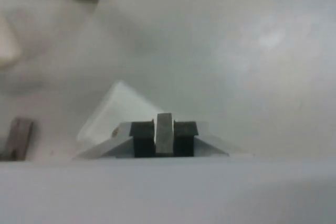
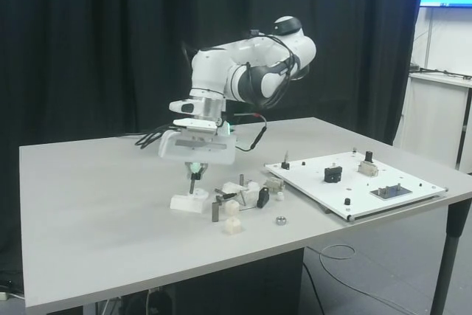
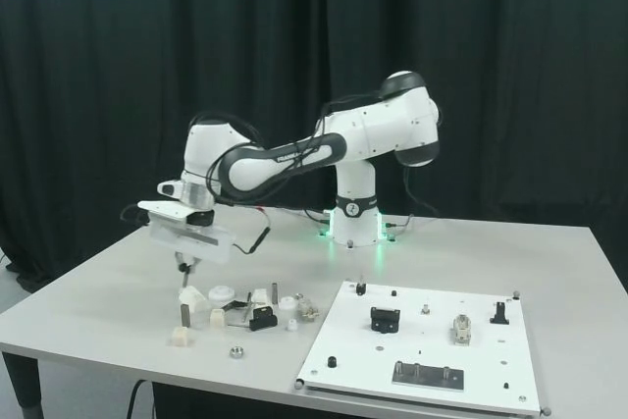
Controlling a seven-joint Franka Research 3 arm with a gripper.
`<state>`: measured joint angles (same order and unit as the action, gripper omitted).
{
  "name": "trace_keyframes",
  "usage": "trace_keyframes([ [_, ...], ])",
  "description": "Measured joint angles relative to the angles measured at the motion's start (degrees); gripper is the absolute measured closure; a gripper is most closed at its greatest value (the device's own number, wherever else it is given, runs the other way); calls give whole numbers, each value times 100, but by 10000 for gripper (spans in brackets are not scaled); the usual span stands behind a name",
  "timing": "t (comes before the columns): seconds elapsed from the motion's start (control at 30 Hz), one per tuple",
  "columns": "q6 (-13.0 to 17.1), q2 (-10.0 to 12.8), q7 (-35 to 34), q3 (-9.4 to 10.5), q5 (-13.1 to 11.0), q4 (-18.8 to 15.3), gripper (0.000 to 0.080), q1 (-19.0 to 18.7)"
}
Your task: Place square peg 2.
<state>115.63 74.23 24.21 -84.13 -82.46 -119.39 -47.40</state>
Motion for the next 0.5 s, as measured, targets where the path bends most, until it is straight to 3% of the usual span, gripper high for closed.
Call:
trace_keyframes([
  [0.27, -70, 9, -7, 162, -1, 762, 732, 640],
  [0.5, -399, 46, -222, 308, 20, 1359, 732, 1180],
])
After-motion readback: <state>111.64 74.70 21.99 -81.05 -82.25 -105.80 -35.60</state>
